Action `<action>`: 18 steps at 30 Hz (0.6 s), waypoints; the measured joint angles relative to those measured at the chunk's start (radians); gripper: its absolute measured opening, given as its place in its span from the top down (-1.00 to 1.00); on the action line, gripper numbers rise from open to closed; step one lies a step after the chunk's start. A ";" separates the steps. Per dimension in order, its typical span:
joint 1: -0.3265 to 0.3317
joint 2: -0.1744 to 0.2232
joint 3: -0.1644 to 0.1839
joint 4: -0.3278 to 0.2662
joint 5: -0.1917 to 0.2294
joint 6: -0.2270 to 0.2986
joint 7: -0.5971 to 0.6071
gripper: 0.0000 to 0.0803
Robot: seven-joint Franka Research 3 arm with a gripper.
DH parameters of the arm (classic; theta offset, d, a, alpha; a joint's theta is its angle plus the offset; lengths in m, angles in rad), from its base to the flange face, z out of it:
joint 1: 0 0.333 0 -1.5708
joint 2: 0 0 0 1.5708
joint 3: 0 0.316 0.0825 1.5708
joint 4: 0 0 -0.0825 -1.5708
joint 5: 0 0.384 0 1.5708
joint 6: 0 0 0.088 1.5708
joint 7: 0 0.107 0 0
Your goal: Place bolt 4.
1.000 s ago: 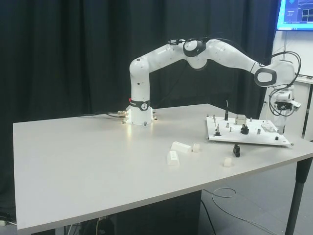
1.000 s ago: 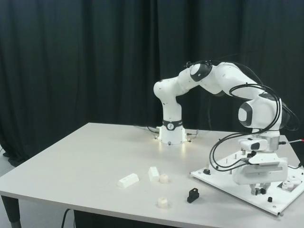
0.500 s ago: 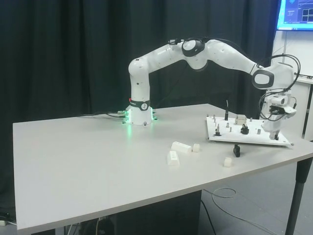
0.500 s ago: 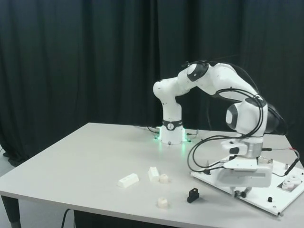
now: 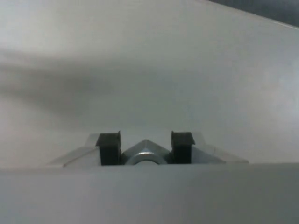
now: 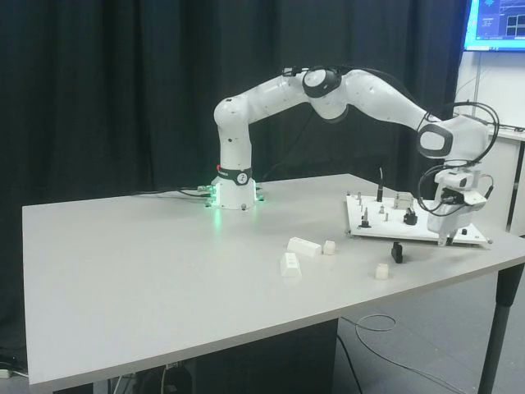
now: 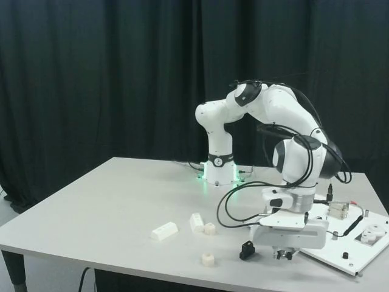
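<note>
While the bolt (image 5: 145,158) cannot be made out in either room view, the wrist view shows a rounded metal piece sitting right between the two black pads (image 5: 108,148), which I take to be it. The pincer (image 5: 145,149) appears to be pinching it, pads pressed against either side, so the bolt rides with the hand and has not yet been set down.

A second ago the pincer (image 7: 282,252) hung over the far end of the white board (image 7: 358,254), by the outer corner. It has since swung along the board to the end facing the middle of the tabletop (image 6: 123,263), and now hangs low over the board's front corner there. The light at the arm's base has also turned green (it was not a second ago). My reading is that the carry is under way and the arm is heading for the bolt's seat, with the lowering still to come.

Just beside the pincer, off the board's front edge, stands a small black clip (image 7: 246,249). Farther toward the tabletop's middle lie several white blocks (image 7: 164,231), well apart from the hand.
</note>
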 joint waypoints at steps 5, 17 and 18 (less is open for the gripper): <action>-0.015 0.009 0.001 -0.007 0.000 0.000 -0.009 0.43; -0.049 0.021 0.029 -0.009 0.003 0.002 -0.020 0.43; -0.050 0.021 0.031 -0.009 0.004 0.002 -0.021 0.43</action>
